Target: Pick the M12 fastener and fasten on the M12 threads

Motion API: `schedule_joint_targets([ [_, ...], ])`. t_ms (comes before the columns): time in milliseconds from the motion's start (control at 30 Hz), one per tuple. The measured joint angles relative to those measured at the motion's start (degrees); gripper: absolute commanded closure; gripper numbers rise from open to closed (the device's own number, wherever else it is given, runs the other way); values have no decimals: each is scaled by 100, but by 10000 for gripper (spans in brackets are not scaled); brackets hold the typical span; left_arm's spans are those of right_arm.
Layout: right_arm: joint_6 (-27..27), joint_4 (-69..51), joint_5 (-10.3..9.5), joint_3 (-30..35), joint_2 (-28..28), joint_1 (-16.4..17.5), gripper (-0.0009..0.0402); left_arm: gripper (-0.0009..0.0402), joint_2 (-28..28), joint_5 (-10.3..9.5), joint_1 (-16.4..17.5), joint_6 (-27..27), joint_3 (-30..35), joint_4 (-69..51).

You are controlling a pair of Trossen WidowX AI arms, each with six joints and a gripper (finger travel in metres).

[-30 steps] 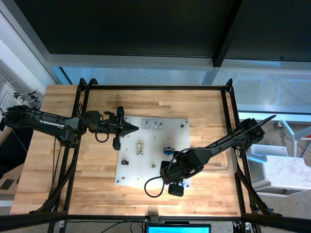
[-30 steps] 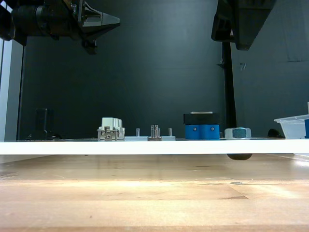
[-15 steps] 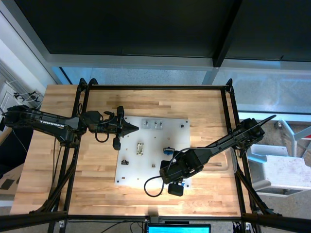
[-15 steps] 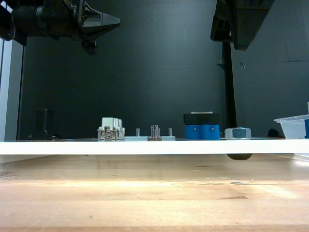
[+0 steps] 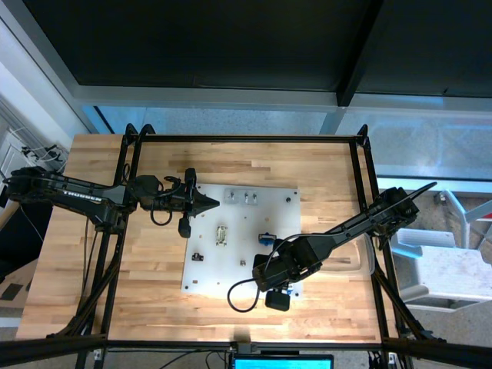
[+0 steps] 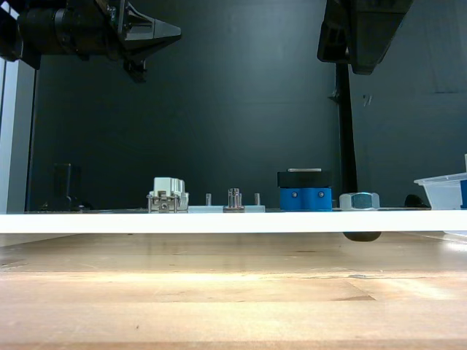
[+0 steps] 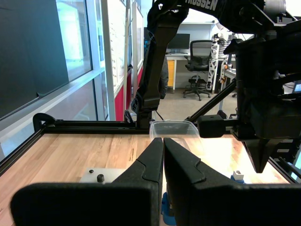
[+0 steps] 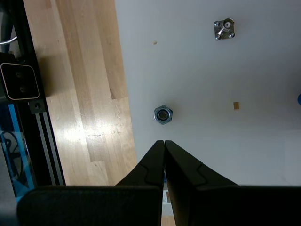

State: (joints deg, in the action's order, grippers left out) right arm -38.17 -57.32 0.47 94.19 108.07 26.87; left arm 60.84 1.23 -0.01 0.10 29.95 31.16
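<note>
Closed empty at right gripper (image 8: 164,142), M12 nut (image 6: 359,200) clear below at 6 o'clock. Closed too at left gripper (image 5: 211,203), above board's (image 5: 211,265) 10 o'clock edge.

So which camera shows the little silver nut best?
The right wrist view: the nut shows whole from above on the white board, below the shut right gripper. The low view shows only its side; the high and left wrist views do not show it. The left gripper, shut, hangs over the board's left edge.
</note>
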Motion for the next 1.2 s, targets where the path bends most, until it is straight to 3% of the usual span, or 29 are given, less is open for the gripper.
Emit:
schedule_joint_targets([
  [1200, 0, 153, 0, 0, 0, 0, 393, 393, 0, 2, 0, 0, -2, 0],
])
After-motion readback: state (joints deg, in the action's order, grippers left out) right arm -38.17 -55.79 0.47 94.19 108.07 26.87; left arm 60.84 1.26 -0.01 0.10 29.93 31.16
